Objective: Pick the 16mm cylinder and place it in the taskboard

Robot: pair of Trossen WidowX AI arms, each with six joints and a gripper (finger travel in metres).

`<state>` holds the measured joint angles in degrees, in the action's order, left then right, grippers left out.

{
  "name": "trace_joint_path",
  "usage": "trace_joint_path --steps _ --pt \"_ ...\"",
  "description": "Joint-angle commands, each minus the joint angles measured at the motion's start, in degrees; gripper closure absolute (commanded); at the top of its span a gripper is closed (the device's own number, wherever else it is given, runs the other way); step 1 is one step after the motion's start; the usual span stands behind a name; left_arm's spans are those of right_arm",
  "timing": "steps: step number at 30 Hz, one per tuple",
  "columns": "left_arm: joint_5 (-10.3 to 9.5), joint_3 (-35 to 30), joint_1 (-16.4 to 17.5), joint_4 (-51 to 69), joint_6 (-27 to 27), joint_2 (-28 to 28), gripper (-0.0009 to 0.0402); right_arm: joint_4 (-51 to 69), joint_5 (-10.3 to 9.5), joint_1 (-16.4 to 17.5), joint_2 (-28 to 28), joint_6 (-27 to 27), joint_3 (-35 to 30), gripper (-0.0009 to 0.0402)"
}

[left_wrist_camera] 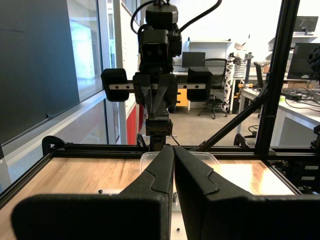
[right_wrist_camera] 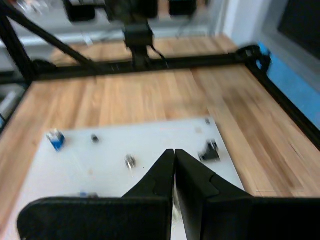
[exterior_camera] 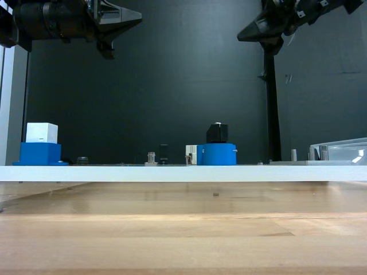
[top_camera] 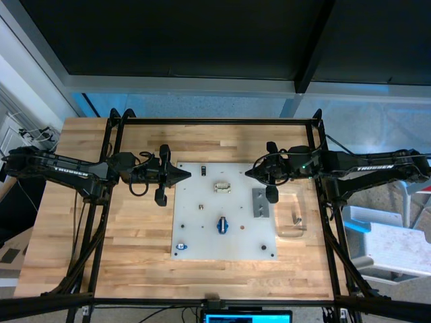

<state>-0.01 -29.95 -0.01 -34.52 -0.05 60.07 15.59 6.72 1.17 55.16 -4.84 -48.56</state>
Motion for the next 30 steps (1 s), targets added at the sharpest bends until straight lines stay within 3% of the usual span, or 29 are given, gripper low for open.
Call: trace_joint_path --steps 1,8,17,30 --pt "0.0 0.0 0.02 0.0 0.0 0.02 0.0393 8.46 1.29 0.11 0.02 -0.74 -3.19 0.0393" --pt "0.0 0.0 0.02 0.0 0.0 0.02 0.0393 22.73 1.27 0.39 0.35 -3.26 -8.33 0.0393" --pt "0.0 0.0 0.0 0.0 0.02 0.02 0.0393 34.82 1.27 1.36 1.09 -7.58 -9.86 0.0393" --pt "0.0 0.0 0.0 0.0 0.0 0.02 0.0393 47.91 0.72 9.01 1.64 -13.31 -10.84 0.0393"
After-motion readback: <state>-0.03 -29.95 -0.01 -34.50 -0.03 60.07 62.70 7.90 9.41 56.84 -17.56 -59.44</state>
